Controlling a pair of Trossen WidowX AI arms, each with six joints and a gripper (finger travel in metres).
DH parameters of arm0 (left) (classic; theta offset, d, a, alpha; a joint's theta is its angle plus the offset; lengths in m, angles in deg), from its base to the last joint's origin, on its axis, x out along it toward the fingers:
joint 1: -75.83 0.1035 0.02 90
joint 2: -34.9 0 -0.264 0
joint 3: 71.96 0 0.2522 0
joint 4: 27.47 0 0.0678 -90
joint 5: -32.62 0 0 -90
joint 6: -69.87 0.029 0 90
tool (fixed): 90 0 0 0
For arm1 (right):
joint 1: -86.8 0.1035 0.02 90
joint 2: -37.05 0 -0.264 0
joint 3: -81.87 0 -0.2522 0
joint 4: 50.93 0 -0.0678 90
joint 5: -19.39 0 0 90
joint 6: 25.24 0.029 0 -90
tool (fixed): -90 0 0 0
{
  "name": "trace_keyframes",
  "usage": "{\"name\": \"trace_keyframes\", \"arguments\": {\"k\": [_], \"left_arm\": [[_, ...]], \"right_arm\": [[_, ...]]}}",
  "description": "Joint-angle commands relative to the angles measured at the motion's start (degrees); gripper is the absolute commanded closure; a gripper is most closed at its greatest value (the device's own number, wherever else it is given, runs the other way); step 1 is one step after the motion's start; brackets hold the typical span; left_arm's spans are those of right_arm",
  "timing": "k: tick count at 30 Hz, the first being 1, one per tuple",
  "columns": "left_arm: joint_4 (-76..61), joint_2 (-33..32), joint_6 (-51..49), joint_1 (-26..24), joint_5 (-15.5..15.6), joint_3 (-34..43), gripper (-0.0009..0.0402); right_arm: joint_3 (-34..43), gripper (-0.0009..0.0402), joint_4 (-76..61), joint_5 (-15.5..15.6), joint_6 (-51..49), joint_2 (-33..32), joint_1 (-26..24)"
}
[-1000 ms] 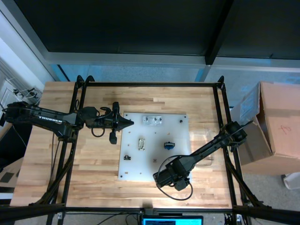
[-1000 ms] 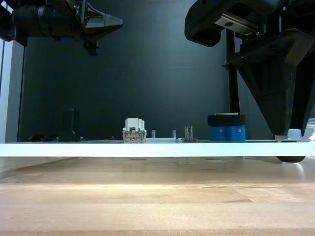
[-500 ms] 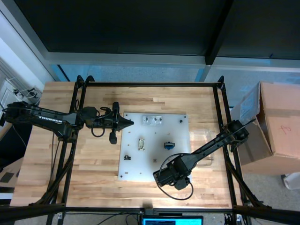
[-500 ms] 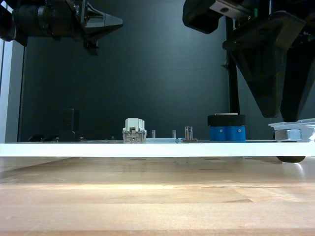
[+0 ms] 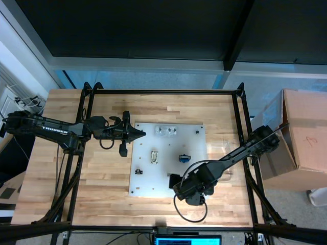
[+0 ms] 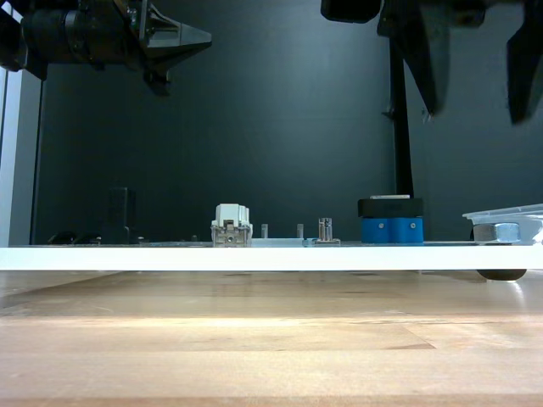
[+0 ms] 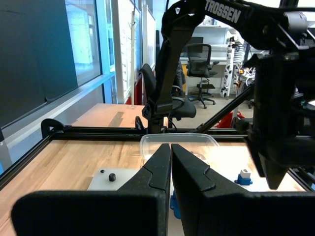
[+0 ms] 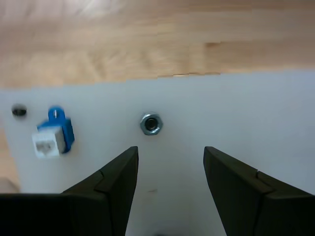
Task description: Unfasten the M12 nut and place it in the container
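**Operator:** Where was the M12 nut [image 6: 506,231], and how was each gripper set?

**Technician:** The nut sat on its stud [image 8: 150,124] on the white board [image 8: 256,108]. It was low enough that the low view showed no ribs beneath it. It was not in the container [image 7: 179,138]. The right gripper [image 8: 170,150] hung above the nut, jaws spread wide and holding nothing, probably so the fingers could straddle the nut on a descent. The left gripper [image 7: 171,146] was high over the board's far left edge, fingers pressed together. That position appeared to be out of the working path.

**Operator:** What clearance was available?

**Technician:** The nut stood near the board's near edge, with bare board on both sides and the blue connector [image 8: 54,136] well apart. The container lay beside the board's right edge, with open air between it and the raised right gripper.
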Motion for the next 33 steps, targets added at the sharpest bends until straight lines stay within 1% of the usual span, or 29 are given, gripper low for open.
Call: {"name": "trace_keyframes", "arguments": {"k": [1,2,5,6,8,10,11,13,15,17,18,20,23,25,33], "left_arm": [[0.0,0.0,0.0,0.0,0.0,0.0,0.0393],[0.0,0.0,0.0,0.0,0.0,0.0,0.0393],[0.0,0.0,0.0,0.0,0.0,0.0,0.0393],[0.0,0.0,0.0,0.0,0.0,0.0,0.0393],[0.0,0.0,0.0,0.0,0.0,0.0,0.0393],[0.0,0.0,0.0,0.0,0.0,0.0,0.0393],[0.0,0.0,0.0,0.0,0.0,0.0,0.0393],[0.0,0.0,0.0,0.0,0.0,0.0,0.0393],[0.0,0.0,0.0,0.0,0.0,0.0,0.0393],[0.0,0.0,0.0,0.0,0.0,0.0,0.0393],[0.0,0.0,0.0,0.0,0.0,0.0,0.0393],[0.0,0.0,0.0,0.0,0.0,0.0,0.0393],[0.0,0.0,0.0,0.0,0.0,0.0,0.0393],[0.0,0.0,0.0,0.0,0.0,0.0,0.0393],[0.0,0.0,0.0,0.0,0.0,0.0,0.0393]], "right_arm": [[-0.1,0.0203,0.2,1.4,17.3,0.8,0.0],[-0.1,0.0203,0.3,2.1,23.7,0.8,-0.1],[-0.1,0.0206,0.7,2.3,42.0,0.8,-0.3],[-0.1,0.0207,0.7,2.5,47.0,0.8,-0.4],[-0.2,0.0208,0.4,2.5,53.4,0.8,-0.8],[-0.5,0.0209,0.3,2.4,54.3,0.8,-1.0],[-0.8,0.0209,0.8,1.3,50.2,0.8,-1.2],[-1.5,0.0207,1.4,-1.9,34.7,0.7,-1.8],[-2.1,0.0209,1.3,-3.1,22.6,0.7,-2.2],[-2.5,0.0209,1.4,-3.0,16.3,0.7,-2.4],[-2.6,0.0208,1.4,-2.9,16.5,0.7,-2.4],[-2.7,0.0208,1.1,-0.6,22.9,0.7,-2.4],[-2.7,0.0208,1.0,3.4,37.7,0.7,-2.4],[-2.7,0.0208,1.0,3.4,45.0,0.7,-2.4],[-2.7,0.0209,0.9,3.5,63.8,0.7,-2.5]]}}
